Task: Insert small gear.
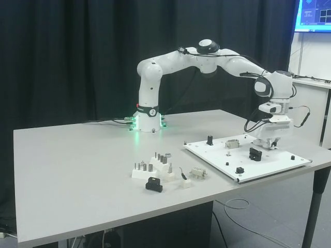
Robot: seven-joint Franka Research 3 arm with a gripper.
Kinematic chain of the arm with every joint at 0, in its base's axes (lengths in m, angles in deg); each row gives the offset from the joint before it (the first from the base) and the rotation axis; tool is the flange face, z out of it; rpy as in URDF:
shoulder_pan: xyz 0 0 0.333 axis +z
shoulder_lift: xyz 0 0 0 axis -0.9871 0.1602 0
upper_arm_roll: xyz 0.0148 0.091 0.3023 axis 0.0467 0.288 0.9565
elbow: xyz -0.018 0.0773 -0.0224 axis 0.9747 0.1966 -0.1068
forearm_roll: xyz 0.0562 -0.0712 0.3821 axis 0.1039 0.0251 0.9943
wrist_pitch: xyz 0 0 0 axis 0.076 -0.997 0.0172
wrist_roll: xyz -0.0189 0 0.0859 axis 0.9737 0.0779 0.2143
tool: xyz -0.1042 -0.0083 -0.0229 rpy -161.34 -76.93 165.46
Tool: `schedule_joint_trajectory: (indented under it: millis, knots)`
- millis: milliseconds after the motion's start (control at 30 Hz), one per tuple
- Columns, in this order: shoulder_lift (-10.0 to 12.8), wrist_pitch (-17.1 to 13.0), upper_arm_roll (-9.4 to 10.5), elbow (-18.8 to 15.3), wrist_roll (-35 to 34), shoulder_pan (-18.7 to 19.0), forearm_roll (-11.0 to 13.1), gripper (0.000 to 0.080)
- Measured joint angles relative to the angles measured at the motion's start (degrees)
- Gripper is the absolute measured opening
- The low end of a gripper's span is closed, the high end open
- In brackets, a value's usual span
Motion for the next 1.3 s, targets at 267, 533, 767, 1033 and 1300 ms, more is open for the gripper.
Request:
schedule_joint_trajectory:
  millis: [267,533,767,1033,1300]
  knots:
    - [0.0,-0.22,0.04,-0.11,-1.85,0.11,0.0,0.0139]
    - [0.0,-0.43,0.06,-0.24,2.64,0.2,-0.03,0.0139]
    - [-0.02,-0.93,0.27,-0.41,5.83,0.3,-0.11,0.0139]
    - [-0.04,-1.07,0.27,-0.44,7.59,0.41,-0.39,0.0139]
    - [-0.04,-1.15,0.27,-0.45,7.74,0.46,-0.53,0.0139]
